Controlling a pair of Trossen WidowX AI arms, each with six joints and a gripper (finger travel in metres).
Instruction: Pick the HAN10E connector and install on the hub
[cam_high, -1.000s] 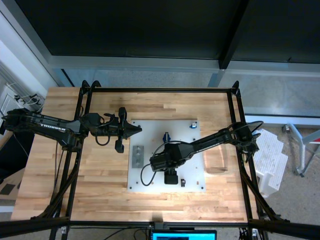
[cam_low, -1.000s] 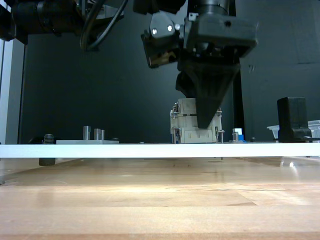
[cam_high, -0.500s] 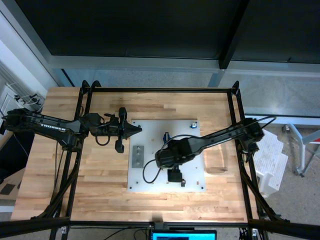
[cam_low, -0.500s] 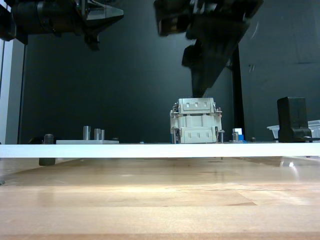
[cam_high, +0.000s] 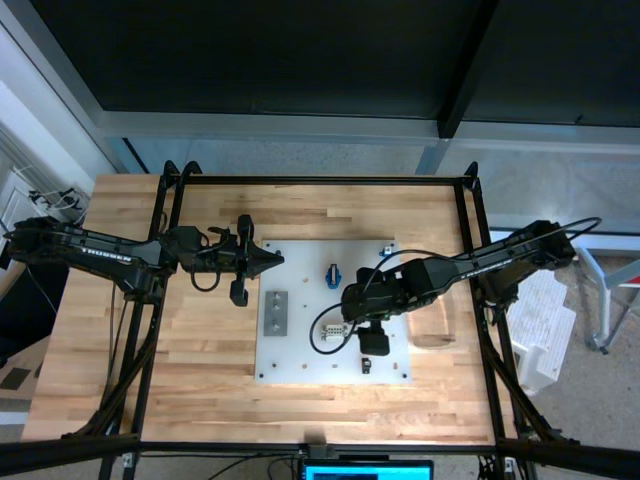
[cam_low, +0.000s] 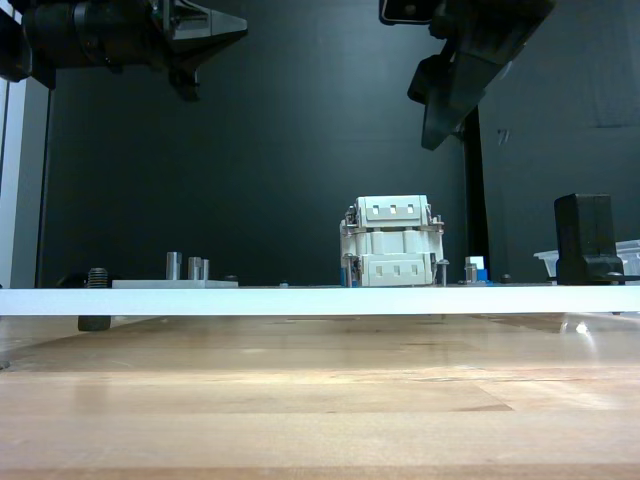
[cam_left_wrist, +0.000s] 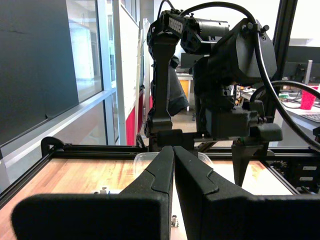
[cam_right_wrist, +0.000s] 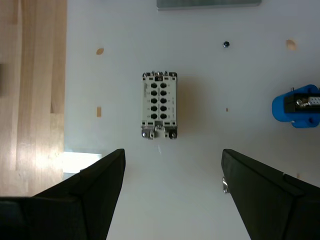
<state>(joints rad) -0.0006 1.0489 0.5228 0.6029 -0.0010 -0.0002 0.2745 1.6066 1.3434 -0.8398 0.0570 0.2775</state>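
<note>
Wooden table (cam_high: 150, 380) carries a white board (cam_high: 300, 365), lit against a dark backdrop.

1. Right claw (cam_right_wrist: 172, 154): fingers spread wide and empty, touching nothing. It hangs well above the board toward the near side.

2. Connector (cam_right_wrist: 159, 104): stands upright on the hub (cam_low: 392, 268), stacked square on it, with the pin face upward. The hub sits on the board. From the right wrist camera the connector lies just beyond the gap between the two fingers, roughly in line with it and clear of both. In the level view the claw is high above the stack and off to its right.

3. Other items on the board: a grey metal block (cam_high: 275, 311) lies to the left of the stack, and a blue fitting (cam_high: 333, 273) lies farther back. Both stand apart from the connector.

4. Left claw (cam_left_wrist: 173, 150): fingers pressed together, holding nothing, raised over the board's far left edge and pointing toward the right arm.

5. Change noted: one second ago the right claw was down at the stack, its fingers alongside the connector. Half a second ago it had lifted off. It is now higher and further right. The connector has stayed seated on the hub, and the left claw has not moved.
</note>
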